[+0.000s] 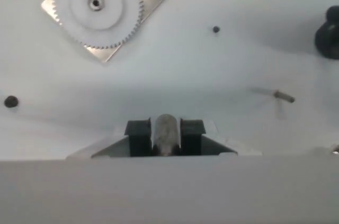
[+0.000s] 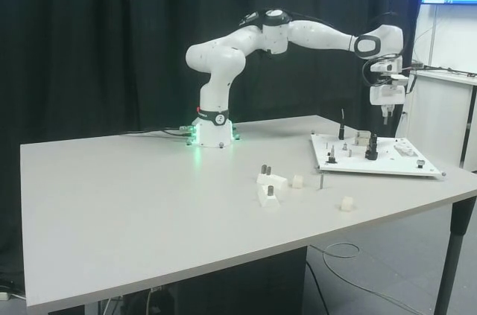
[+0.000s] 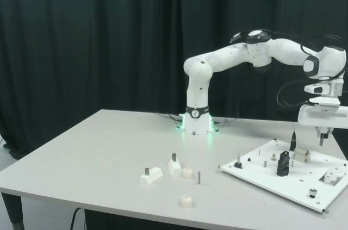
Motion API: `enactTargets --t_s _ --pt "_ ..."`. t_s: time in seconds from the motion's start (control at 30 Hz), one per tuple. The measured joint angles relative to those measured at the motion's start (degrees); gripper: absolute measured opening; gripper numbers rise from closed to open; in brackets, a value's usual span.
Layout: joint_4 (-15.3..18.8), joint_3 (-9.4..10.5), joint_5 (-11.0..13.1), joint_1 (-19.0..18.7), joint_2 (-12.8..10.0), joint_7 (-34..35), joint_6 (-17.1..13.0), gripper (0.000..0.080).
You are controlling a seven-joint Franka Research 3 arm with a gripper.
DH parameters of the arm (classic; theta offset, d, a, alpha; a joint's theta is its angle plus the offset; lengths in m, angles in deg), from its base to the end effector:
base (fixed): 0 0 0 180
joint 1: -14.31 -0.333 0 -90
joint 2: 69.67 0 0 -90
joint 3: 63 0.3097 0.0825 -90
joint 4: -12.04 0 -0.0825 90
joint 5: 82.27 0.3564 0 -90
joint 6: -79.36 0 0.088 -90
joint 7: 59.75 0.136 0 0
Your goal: Insert round peg 3.
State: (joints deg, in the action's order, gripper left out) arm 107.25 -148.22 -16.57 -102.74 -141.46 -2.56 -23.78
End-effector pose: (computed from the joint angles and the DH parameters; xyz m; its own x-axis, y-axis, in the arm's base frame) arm 0.3347 0.5460 0.2866 0.8306 -0.5335 0.1596 -0.5345 -0.8442 -0.0401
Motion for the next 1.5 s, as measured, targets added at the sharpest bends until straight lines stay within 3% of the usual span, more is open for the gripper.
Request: enactTargets --t_s 1.5 --pt "-0.1 8.13 -0.1 -2.5 0.3 8.4 -7.7 0.0113"
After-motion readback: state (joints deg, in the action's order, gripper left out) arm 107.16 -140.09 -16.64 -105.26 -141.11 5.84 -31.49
